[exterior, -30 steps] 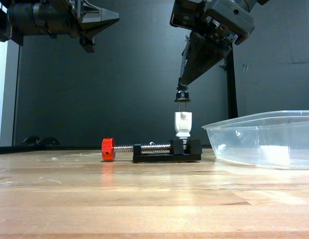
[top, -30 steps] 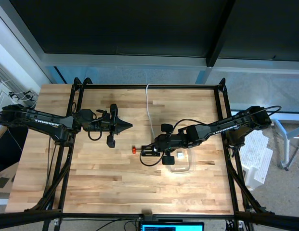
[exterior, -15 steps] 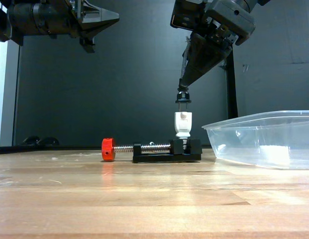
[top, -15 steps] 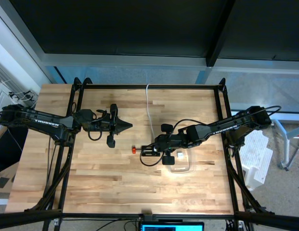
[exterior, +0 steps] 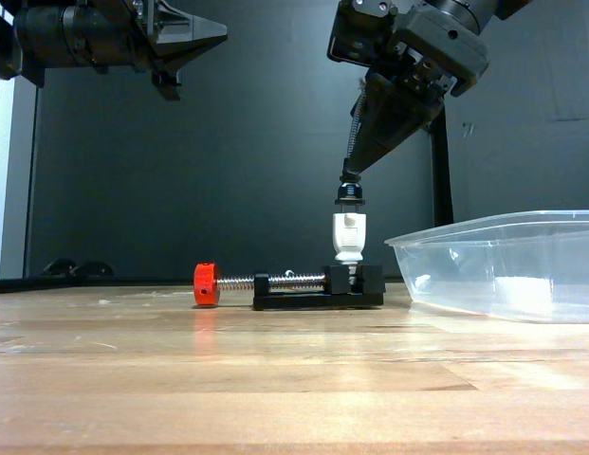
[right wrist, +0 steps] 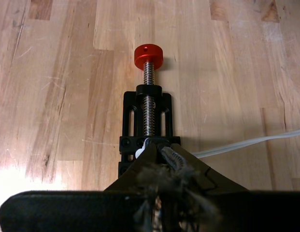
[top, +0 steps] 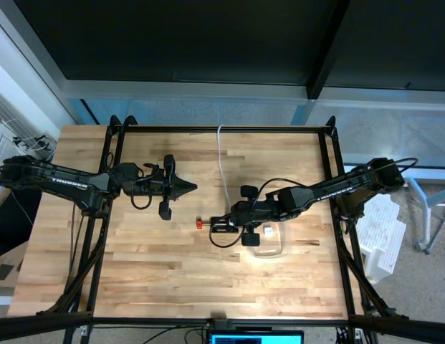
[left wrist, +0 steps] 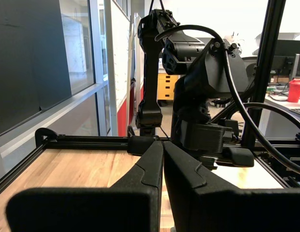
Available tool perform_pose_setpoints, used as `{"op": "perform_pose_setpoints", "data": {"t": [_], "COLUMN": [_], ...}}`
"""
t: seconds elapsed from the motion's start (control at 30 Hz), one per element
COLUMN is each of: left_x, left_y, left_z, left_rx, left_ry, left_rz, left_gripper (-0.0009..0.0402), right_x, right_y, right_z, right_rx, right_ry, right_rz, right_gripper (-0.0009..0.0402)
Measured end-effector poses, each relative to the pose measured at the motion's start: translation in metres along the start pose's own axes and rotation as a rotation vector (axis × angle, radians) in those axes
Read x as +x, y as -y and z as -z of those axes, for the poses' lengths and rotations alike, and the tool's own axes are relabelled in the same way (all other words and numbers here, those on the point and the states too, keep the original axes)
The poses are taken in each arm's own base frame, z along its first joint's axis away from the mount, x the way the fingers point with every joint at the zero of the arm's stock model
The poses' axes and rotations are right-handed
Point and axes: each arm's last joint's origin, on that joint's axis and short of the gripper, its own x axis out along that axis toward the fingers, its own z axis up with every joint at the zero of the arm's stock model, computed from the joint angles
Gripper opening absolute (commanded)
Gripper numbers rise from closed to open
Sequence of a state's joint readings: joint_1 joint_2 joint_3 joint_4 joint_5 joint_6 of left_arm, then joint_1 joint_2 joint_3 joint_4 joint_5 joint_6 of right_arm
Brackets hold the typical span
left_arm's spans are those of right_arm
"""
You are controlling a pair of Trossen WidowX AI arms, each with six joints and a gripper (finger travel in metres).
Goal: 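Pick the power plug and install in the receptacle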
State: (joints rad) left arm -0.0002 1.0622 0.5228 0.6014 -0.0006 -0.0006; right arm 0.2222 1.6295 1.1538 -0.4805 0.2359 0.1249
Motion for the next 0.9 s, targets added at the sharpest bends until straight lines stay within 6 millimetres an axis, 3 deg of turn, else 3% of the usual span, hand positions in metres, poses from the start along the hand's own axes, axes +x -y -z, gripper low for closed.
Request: {"op": "perform_pose_setpoints", "data": {"t": [0.9], "left_x": [0.0], "left_y": [0.0], "left_z": [0.0], "left_rx": [0.0], "left_ry": [0.0], "left_rz": [0.0], "left_gripper": [0.0], "right_x": [0.012], "right_y": [0.0], "right_z": [0.016], "right_rx": [0.005], "right_ry": [0.008], "right_rz": [0.003], "right_gripper": [0.0]}}
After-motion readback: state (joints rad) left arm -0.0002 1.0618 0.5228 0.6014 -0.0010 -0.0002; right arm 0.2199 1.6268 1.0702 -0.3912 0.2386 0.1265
